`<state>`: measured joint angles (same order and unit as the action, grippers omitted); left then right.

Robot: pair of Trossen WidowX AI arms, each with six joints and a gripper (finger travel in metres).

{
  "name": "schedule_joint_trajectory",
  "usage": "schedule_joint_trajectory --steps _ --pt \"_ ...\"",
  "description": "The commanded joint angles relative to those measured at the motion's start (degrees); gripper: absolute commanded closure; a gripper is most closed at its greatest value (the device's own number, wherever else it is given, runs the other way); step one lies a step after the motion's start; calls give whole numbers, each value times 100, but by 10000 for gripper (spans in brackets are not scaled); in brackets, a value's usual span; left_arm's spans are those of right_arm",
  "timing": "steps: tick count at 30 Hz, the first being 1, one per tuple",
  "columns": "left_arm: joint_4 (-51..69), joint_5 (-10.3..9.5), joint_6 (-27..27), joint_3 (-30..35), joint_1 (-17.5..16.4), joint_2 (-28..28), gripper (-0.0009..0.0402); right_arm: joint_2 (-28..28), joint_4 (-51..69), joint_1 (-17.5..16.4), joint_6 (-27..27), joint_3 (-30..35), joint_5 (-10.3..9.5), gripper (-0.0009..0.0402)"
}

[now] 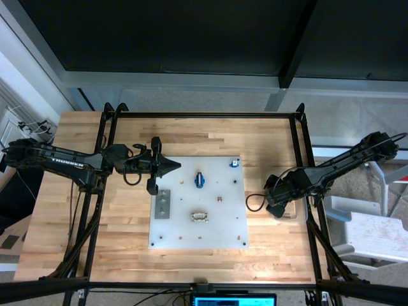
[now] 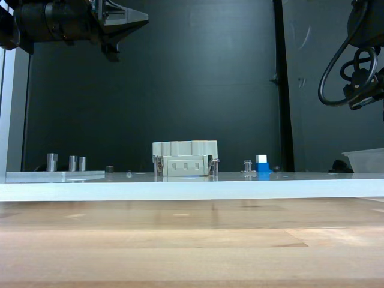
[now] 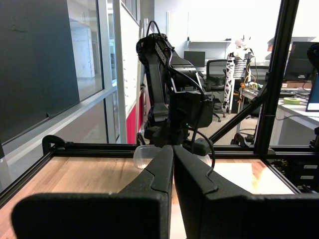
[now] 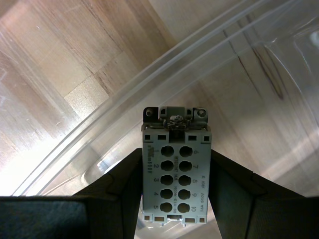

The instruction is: Remove the HAN10-E connector and place it in the container

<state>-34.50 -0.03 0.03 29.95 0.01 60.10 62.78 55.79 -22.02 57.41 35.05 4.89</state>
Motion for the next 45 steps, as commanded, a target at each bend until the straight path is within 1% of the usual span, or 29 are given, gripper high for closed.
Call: schedule_joint_trajectory --steps 1,17,26,30,32,37,45 --pt "-2 2 2 0 -2 2 393 2 -2 0 -92 0 -2 326" --pt "-2 2 0 0 0 2 393 2 0 -4 -140 0 0 211" --pt "-2 2 0 0 0 2 393 2 2 -11 -140 0 0 162" --pt "-2 2 2 0 0 2 393 0 2 -13 -140 0 -7 154" --pt "-2 2 0 0 0 2 393 0 4 -13 -140 0 -46 155" --pt "-2 2 0 0 -2 2 393 -2 55 -13 -142 63 -59 156" --pt "-2 2 0 0 0 0 393 -7 474 -11 -313 398 -63 181"
